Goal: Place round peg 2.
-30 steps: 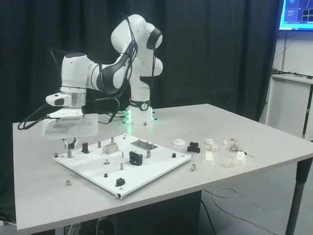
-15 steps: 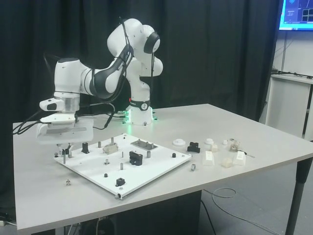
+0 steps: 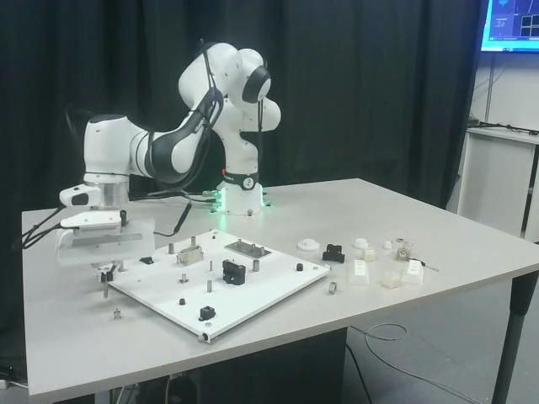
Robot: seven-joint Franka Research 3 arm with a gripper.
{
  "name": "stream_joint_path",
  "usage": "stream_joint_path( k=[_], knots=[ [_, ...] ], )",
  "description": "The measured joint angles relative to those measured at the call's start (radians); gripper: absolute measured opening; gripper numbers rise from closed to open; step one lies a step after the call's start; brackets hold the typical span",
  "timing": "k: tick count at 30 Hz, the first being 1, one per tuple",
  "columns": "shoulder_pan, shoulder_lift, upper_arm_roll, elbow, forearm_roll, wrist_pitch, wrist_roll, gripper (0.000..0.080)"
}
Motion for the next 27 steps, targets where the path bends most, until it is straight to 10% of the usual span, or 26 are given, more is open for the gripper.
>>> stream_joint_path(
  k=[27],
  knots=[
    [-0.032, 0.07, 0.009, 0.107, 0.031, -0.077, 0.0, 0.0082]
  ],
)
